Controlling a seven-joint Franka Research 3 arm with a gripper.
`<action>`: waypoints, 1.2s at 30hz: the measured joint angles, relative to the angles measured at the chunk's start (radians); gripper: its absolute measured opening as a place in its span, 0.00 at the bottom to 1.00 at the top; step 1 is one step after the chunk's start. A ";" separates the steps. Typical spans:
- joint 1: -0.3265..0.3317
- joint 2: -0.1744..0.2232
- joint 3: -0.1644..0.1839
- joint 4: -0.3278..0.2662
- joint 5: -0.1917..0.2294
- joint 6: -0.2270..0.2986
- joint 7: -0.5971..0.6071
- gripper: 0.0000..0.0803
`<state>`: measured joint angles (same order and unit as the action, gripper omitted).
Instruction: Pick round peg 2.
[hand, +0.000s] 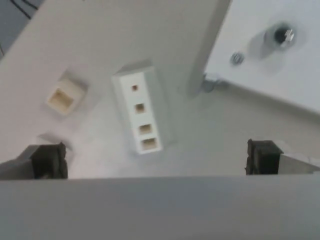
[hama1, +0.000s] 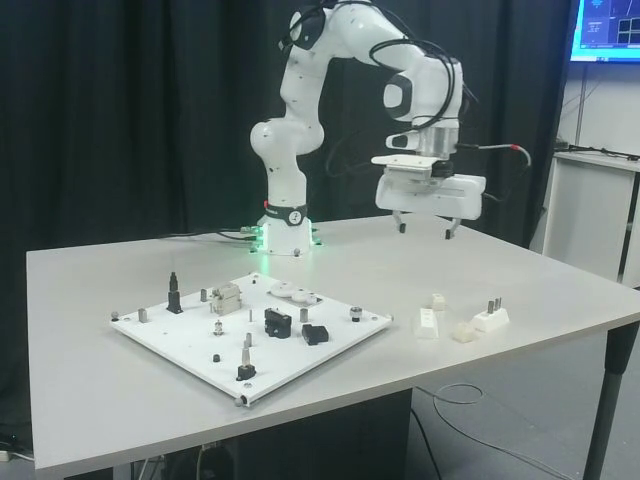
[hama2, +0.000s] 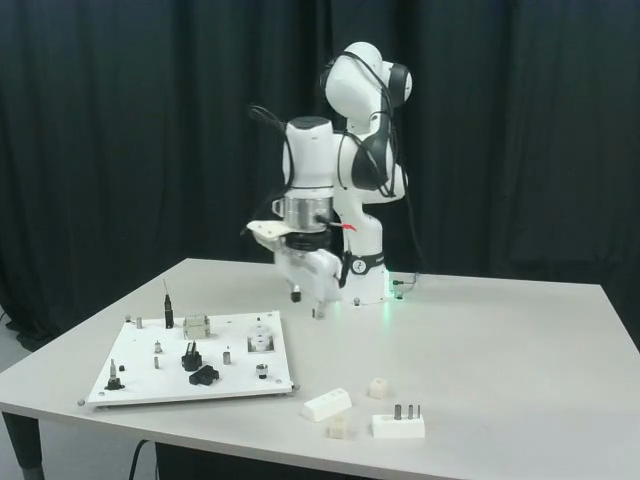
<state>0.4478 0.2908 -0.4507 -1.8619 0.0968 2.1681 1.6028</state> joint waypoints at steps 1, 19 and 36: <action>0.004 0.002 0.002 0.003 0.000 0.000 0.033 1.00; 0.071 0.093 0.028 0.105 0.002 -0.004 0.460 1.00; 0.081 0.236 0.046 0.262 0.163 -0.063 0.575 1.00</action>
